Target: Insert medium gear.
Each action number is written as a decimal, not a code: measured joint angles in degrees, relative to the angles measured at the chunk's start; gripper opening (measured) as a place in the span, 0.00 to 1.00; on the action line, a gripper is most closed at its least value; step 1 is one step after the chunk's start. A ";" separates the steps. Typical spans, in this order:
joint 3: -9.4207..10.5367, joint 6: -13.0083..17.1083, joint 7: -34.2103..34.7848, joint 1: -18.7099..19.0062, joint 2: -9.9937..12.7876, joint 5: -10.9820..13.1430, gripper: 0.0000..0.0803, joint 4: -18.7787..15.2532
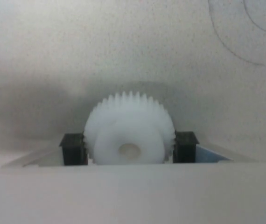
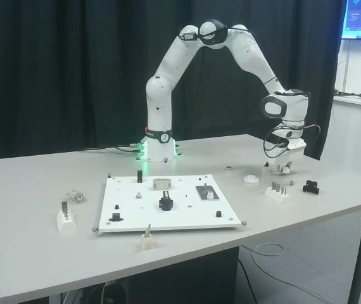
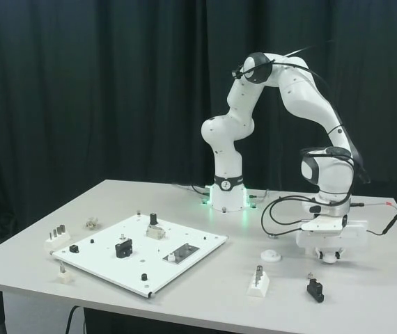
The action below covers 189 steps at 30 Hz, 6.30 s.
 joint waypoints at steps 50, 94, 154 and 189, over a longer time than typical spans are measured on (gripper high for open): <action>-6.75 -3.65 -0.55 -0.01 -2.19 -5.87 0.50 0.78; -12.95 -7.94 -16.32 -20.02 -15.42 -19.29 0.50 -9.73; -12.06 3.30 -35.43 -33.80 -13.99 -7.88 0.50 -14.37; -11.77 2.33 -43.20 -35.83 -8.76 -1.17 0.50 -10.73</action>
